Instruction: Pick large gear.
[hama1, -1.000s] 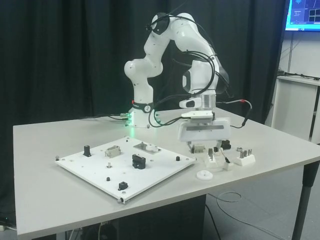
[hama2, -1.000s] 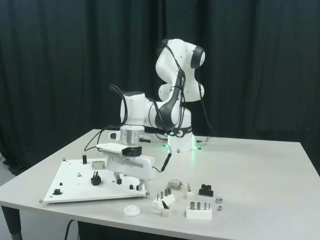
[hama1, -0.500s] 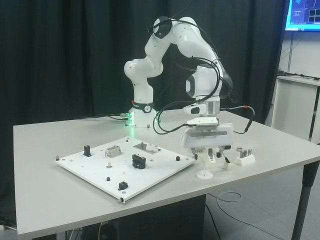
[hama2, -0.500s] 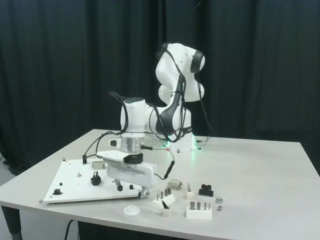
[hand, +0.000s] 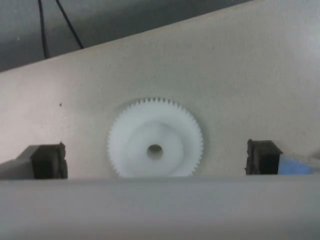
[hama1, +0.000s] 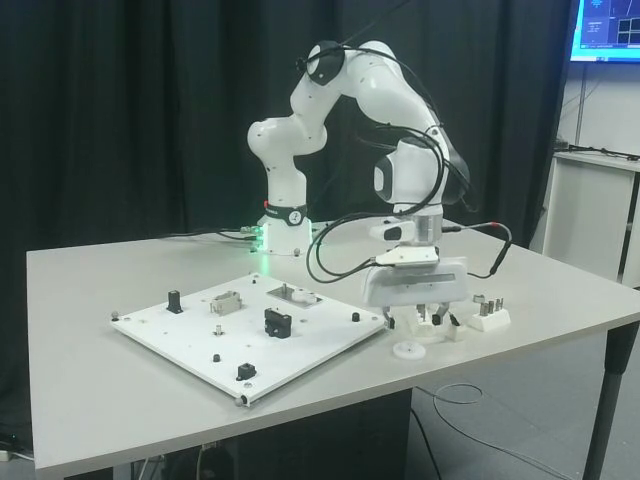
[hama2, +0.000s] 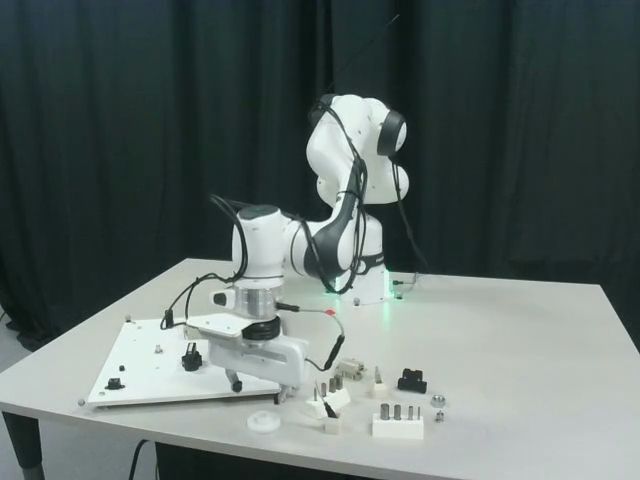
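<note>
I am holding the gripper (hand: 155, 162) spread wide over the large gear (hand: 155, 139) near the tabletop (hand: 240, 65) edge; off-centre closing risks knocking it off.

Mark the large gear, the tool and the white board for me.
large gear (hand: 155, 140): wrist view, on its flat face above the centre hole.
tool (hand: 155, 161): wrist view, midway between its two fingertips, which stand open.
white board (hama1: 310, 335): first room view, bare top surface.
</note>
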